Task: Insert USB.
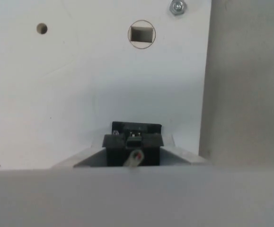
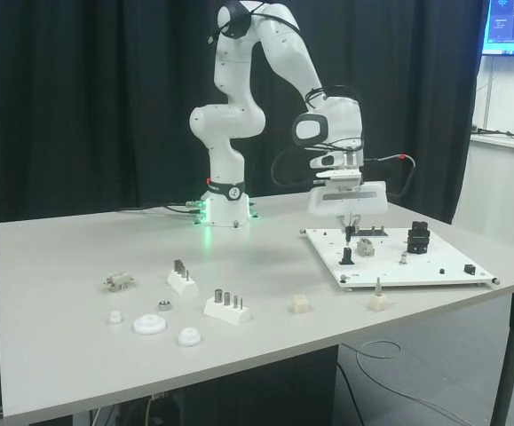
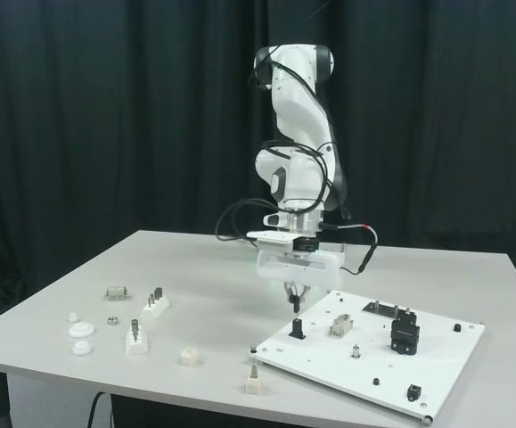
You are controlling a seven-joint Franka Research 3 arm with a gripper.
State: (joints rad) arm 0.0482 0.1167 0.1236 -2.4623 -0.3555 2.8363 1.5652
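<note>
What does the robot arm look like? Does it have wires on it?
The robot arm is white, made of smooth rounded segments with black rings at the joints. Its base glows green on the grey table. A black cable loops beside the wrist. The gripper hangs under a wide white block.

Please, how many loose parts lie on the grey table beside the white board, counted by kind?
White blocks with several upright pins: 2
White round pieces: 3
Small cube: 1
Small base with one peg: 1
Metal ring: 1
Small connector part: 1
Total: 9
</note>
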